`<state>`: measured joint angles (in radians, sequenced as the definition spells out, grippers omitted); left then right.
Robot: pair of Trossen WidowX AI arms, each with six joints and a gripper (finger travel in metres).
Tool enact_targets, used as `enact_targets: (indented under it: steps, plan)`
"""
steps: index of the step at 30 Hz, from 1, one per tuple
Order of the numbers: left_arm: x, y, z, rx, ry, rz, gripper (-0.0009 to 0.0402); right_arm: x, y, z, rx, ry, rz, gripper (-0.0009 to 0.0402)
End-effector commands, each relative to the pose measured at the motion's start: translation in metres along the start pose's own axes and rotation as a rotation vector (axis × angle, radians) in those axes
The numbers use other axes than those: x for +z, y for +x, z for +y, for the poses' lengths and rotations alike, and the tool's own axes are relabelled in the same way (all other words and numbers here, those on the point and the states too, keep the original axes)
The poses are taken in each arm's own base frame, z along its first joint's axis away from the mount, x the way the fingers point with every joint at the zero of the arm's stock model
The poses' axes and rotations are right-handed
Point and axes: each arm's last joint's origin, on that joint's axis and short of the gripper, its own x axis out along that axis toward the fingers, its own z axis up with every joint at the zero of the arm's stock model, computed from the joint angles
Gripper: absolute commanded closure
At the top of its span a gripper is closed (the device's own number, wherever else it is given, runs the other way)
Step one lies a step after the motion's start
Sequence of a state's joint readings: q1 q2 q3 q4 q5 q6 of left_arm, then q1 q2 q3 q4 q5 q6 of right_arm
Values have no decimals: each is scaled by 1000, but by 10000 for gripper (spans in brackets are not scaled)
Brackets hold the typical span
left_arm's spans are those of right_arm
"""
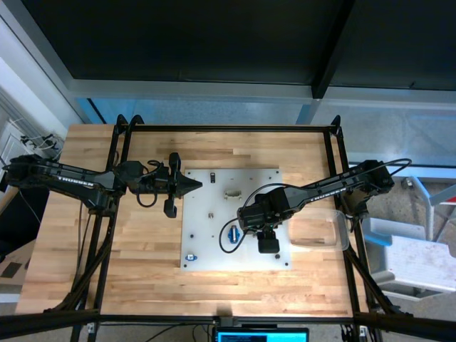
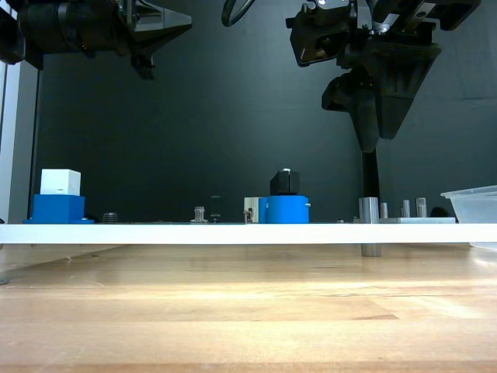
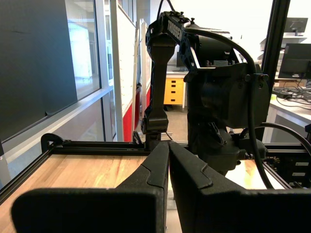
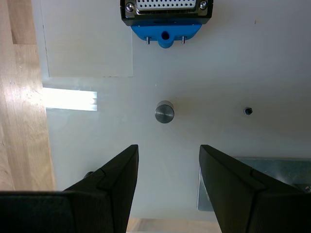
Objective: Pick the 16mm cylinder and place it in the taskboard
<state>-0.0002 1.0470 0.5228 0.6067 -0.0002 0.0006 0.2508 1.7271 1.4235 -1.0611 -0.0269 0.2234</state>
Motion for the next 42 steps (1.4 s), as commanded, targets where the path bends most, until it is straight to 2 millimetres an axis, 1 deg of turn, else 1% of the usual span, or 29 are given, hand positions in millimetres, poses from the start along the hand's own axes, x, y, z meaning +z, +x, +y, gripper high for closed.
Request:
enact_targets:
  steps: [1,42]
  plan:
    - [0,0,0,0,0,0,393,0,0,0,0,0,0,220]
    - [0,0,0,0,0,0,393,2,0,1,4,-1,-19,220]
